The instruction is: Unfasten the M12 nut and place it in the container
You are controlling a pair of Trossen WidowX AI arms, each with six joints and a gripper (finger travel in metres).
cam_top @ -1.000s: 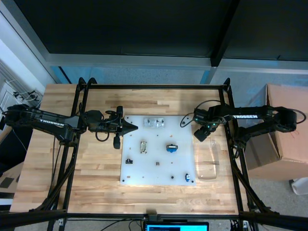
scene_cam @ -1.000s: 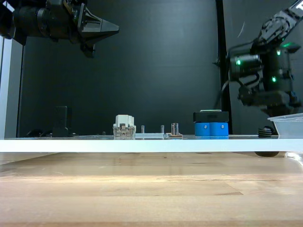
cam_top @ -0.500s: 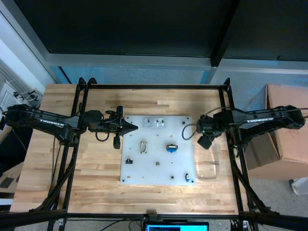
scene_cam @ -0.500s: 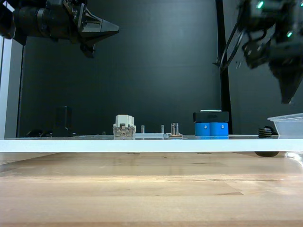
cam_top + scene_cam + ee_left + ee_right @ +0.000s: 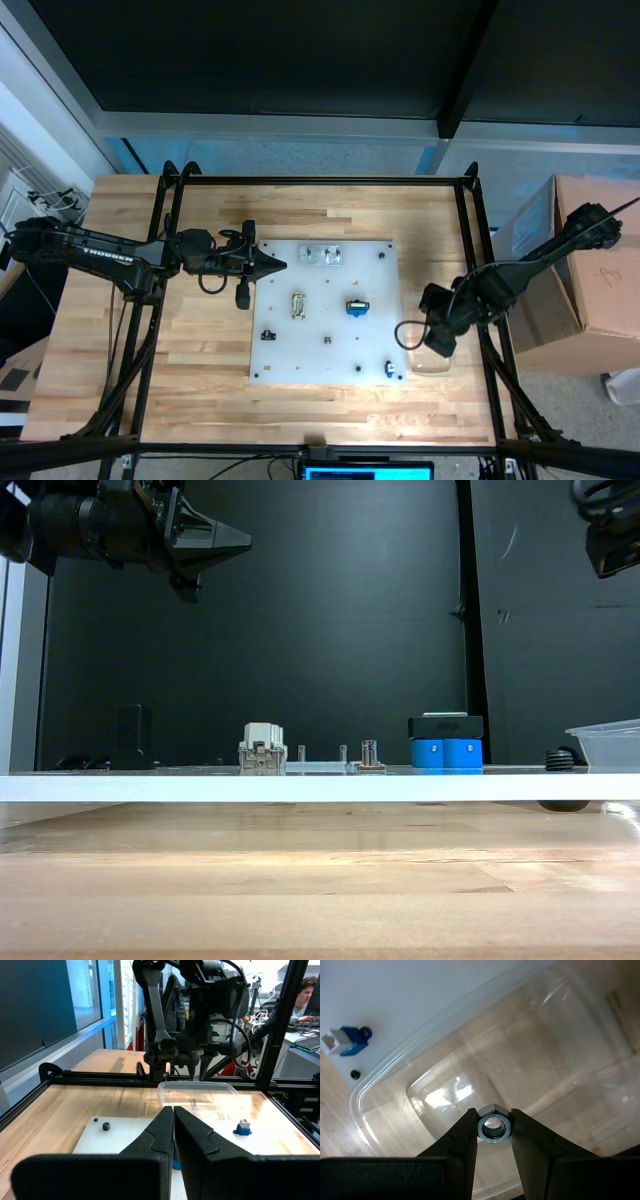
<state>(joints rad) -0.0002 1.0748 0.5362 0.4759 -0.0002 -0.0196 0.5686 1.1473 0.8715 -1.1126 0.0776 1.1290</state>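
- nut (image 5: 494, 1130): small, silver, six-sided; clamped between the two fingertips of the right gripper, threaded hole facing the wrist camera; off its stud, held in the air over the container and not lying in it.
- right gripper (image 5: 493, 1119): jaws closed onto opposite sides of the nut, apart only by the nut's width; hangs above the container off the board's near right corner; in the low view only part of the arm shows, high at the right edge.
- container (image 5: 432, 365): clear plastic tray on the table, just beside the board's right edge; in the right wrist view nothing shows inside it, and wood shows through its floor.
- stud (image 5: 560, 761): short, black, ribs bare; stands on the board near its near right edge, in front of the container in the low view.
- left gripper (image 5: 173, 1110): jaws pressed together, nothing between them; held high over the board's left edge, pointing toward the right.
- board (image 5: 300, 350): white, flat on the wooden table (image 5: 200, 400).
- blue block (image 5: 445, 752): upright, mid-board.
- grey connector (image 5: 262, 748): on the board, left of the blue block.
- small blue-and-white part (image 5: 342, 1042): near the stud.
- cardboard box (image 5: 590, 270): beyond the table's right edge.
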